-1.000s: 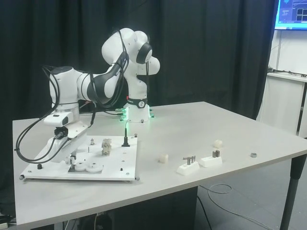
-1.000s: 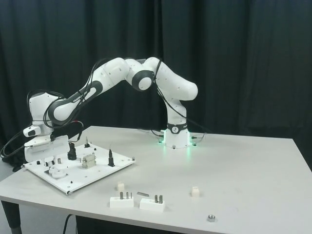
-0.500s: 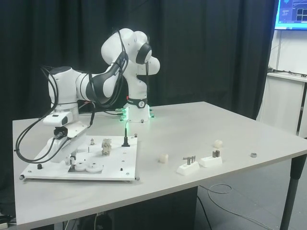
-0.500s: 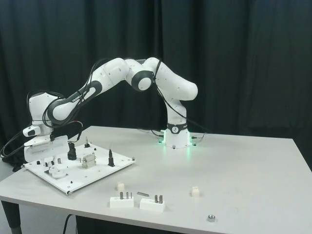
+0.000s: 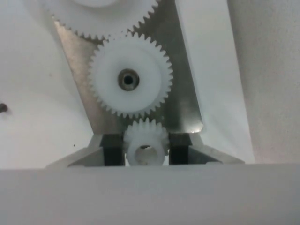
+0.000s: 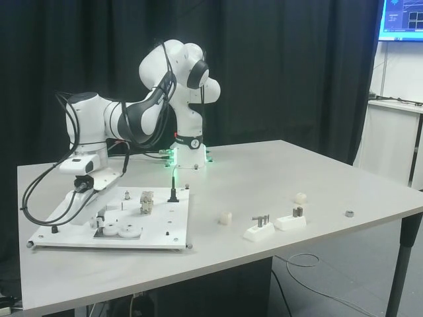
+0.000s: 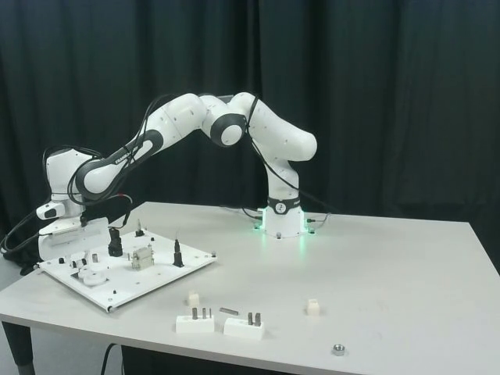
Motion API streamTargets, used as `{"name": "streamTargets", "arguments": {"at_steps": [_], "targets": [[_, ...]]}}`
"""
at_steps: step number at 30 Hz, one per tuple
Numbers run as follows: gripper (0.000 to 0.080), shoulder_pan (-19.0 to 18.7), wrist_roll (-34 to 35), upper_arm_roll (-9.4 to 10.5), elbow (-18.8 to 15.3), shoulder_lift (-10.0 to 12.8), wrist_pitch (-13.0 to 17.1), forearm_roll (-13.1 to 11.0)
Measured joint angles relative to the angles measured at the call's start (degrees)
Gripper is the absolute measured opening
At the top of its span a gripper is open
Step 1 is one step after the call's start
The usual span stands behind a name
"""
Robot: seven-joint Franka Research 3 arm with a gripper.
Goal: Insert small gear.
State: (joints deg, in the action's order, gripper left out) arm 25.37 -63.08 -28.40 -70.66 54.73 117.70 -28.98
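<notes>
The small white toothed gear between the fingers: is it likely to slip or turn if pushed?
The small white toothed gear looks like stiff, light plastic. The black finger pads flank it, so slipping seems unlikely. Its teeth sit against the larger white gear, so it may rotate.

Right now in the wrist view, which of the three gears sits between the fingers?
The smallest gear, flanked by the two black fingers. Its teeth meet the mid-sized gear with the dark centre hole; the biggest gear is farthest off, cut by the frame edge.

Between my black matt fingertips [image 5: 112, 149] the small gear [image 5: 146, 143] looks like white matt plastic, as does the toothed medium gear [image 5: 130, 79] at its 12 o'clock, sitting on a brushed grey metal plate [image 5: 176, 101].
</notes>
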Motion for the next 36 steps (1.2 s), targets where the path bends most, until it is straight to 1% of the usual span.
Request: {"name": "streamTargets", "arguments": {"at_steps": [10,29,36], "targets": [[0.0199,0.0,-6.5,0.01,0.03,0.03,0.06,0.0],[0.0199,-0.11,-11.42,0.0,0.05,0.21,0.26,0.02],[0.0199,-0.12,-11.02,-0.01,0.05,0.27,0.33,0.01]]}}
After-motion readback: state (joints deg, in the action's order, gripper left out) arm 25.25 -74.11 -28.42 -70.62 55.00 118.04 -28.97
